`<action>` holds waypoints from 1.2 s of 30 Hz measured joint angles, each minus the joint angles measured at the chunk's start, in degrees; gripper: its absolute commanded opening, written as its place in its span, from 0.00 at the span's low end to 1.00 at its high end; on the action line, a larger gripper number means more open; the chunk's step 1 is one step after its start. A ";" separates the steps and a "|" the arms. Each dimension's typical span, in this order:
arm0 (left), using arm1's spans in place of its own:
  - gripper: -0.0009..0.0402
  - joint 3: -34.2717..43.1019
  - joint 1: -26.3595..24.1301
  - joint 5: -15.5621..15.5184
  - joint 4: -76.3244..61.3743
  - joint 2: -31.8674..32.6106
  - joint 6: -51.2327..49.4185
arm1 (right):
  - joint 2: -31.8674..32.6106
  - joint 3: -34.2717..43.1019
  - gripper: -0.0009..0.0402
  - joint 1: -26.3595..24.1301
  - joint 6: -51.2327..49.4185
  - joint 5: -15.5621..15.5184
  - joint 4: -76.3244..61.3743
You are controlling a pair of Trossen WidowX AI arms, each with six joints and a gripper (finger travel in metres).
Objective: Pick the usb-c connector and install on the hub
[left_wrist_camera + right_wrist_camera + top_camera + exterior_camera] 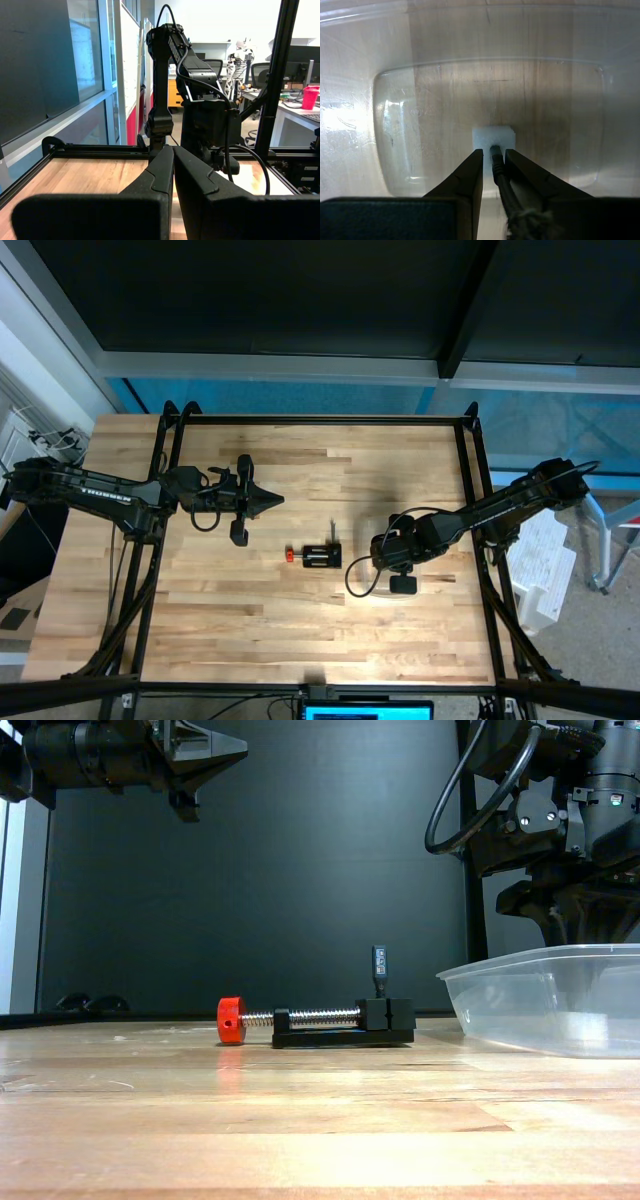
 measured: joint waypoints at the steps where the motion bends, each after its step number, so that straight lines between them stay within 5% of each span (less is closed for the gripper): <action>1: 0.02 0.00 0.00 0.00 0.02 0.00 0.02 | 0.00 0.00 0.13 0.00 0.02 0.00 0.00; 11: 0.02 0.02 0.00 0.00 0.02 0.00 0.00 | -0.02 0.02 0.02 0.00 0.02 0.02 -0.13; 36: 0.02 0.00 0.00 0.00 0.00 0.00 0.02 | -1.14 1.64 0.02 -0.15 0.02 0.00 -2.56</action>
